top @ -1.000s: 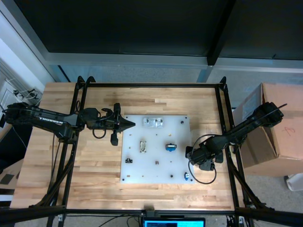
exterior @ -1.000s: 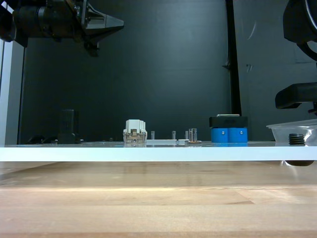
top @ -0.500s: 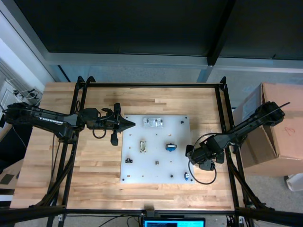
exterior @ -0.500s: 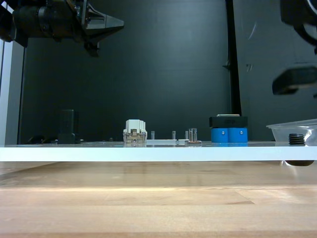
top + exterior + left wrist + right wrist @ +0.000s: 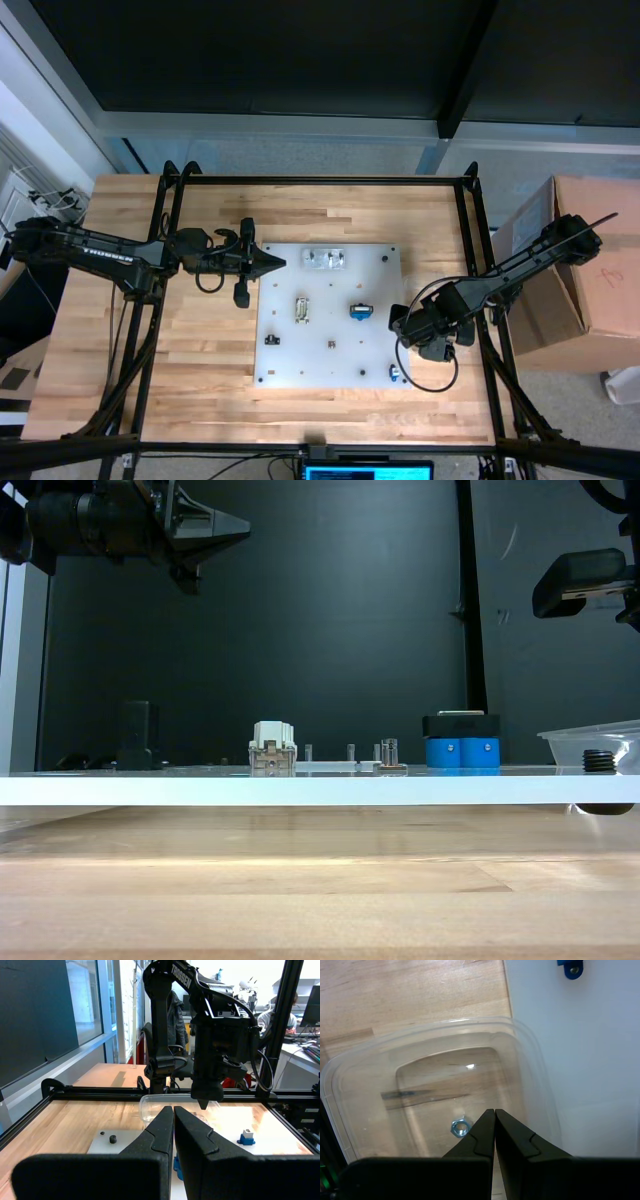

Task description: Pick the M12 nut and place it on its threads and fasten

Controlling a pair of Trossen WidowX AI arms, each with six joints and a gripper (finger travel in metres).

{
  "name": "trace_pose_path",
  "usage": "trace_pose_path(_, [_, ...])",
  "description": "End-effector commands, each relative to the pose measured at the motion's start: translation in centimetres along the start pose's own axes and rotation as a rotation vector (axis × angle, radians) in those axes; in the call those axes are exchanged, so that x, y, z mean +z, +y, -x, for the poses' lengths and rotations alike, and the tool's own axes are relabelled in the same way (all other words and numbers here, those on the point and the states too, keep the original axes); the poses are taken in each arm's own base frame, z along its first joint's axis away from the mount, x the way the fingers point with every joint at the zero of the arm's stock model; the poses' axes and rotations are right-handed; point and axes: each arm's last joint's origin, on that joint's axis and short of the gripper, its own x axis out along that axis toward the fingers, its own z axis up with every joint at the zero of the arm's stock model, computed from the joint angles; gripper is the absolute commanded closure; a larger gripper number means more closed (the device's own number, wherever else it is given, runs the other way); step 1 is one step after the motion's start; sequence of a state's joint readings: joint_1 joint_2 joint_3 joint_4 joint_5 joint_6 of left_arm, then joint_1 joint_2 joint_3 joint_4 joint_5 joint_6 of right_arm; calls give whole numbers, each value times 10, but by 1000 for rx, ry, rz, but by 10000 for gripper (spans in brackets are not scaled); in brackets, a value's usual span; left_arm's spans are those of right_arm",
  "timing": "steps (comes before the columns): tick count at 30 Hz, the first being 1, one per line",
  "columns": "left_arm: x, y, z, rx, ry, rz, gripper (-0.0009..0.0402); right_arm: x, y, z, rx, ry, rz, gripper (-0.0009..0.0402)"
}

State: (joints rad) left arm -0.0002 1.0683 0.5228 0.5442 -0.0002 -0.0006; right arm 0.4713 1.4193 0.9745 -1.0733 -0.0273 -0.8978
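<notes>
While the stud (image 5: pixel 600 762) stands bare at the near right, the nut waits unpicked.
My right pincer (image 5: pixel 494 1111) hangs closed on nothing above the clear tray (image 5: pixel 540 1090); the nut (image 5: pixel 460 1127) lies free inside, just beside its tips, away from the board (image 5: pixel 590 1060). Closed too, my left pincer (image 5: pixel 173 1108) hovers over the board's far left corner.

two pincers (image 5: pixel 173 1108) (image 5: pixel 495 1110), one nut (image 5: pixel 460 1127), one tray (image 5: pixel 536 1077), one stud (image 5: pixel 600 762), one board (image 5: pixel 590 1060)
</notes>
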Motion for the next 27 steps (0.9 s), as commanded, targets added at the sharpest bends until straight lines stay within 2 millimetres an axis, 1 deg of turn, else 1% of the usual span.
trace_pose_path(1, [0, 0, 0, 0, 0, 0, 393, -3, 4, -1, -2, -2, 0, 393])
trace_pose_path(6, [0, 0, 0, 0, 0, 0, 393, -12, 12, -7, -6, -4, -7, 393])
trace_pose_path(10, [0, 0, 0, 0, 0, 0, 393, -24, 16, -14, -5, -1, -39, 392])
trace_pose_path(13, [0, 0, 0, 0, 0, 0, 393, -35, 18, -19, 2, 7, -78, 383])
trace_pose_path(15, [0, 0, 0, 0, 0, 0, 393, -40, 18, -23, -4, 5, -139, 367])
trace_pose_path(18, [0, 0, 0, 0, 0, 0, 393, -45, 18, -28, -18, -5, -194, 329])
trace_pose_path(23, [0, 0, 0, 0, 0, 0, 393, -47, 20, -39, -22, -9, -197, 260])
trace_pose_path(27, [0, 0, 0, 0, 0, 0, 393, -50, 24, -46, -15, -3, -205, 225])
